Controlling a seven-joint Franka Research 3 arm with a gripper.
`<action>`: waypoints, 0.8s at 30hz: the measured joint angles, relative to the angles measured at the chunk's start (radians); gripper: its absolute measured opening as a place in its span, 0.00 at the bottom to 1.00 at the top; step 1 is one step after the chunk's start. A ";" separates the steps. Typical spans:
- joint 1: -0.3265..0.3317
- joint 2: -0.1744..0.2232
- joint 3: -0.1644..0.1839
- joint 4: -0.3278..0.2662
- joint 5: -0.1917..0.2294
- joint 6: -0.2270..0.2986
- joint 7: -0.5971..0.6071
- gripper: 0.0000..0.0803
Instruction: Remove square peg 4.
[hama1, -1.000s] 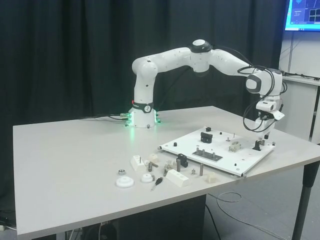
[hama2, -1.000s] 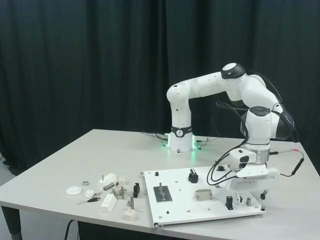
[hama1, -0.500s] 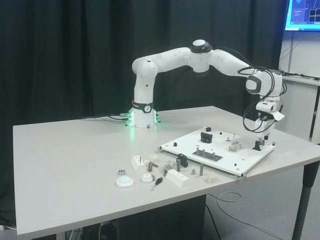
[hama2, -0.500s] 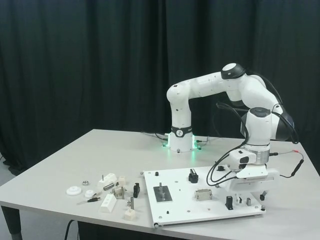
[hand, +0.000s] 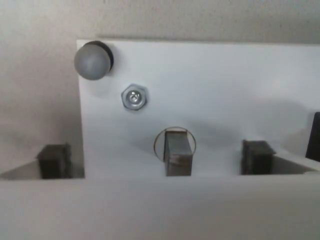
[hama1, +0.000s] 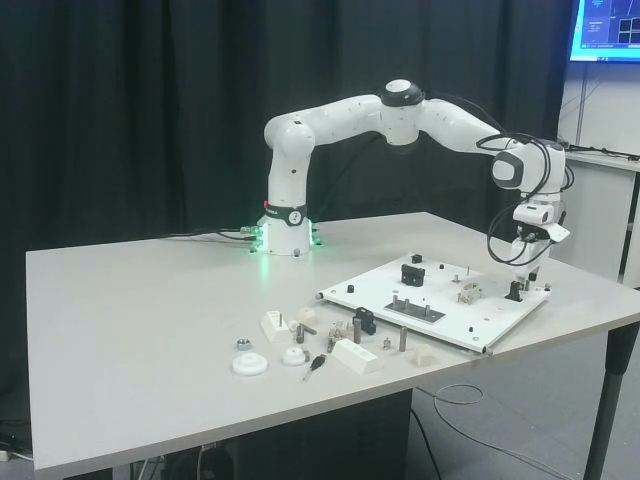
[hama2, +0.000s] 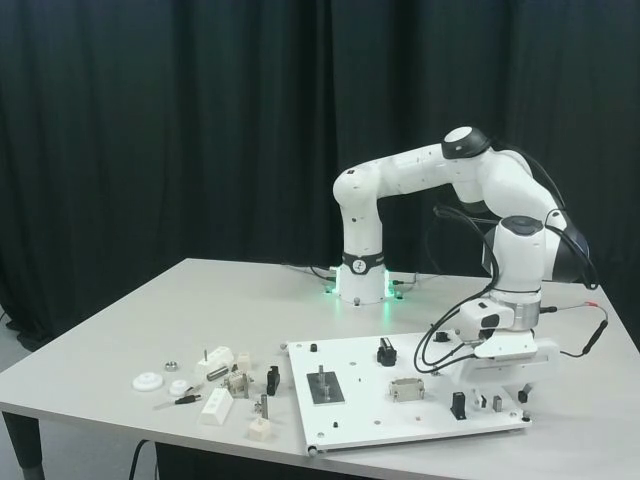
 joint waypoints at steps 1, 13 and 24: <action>0.000 0.000 0.001 0.000 -0.002 0.000 -0.001 1.00; -0.011 0.000 0.013 0.010 -0.020 0.007 -0.024 0.64; -0.028 -0.005 0.023 0.018 -0.035 0.009 -0.023 0.18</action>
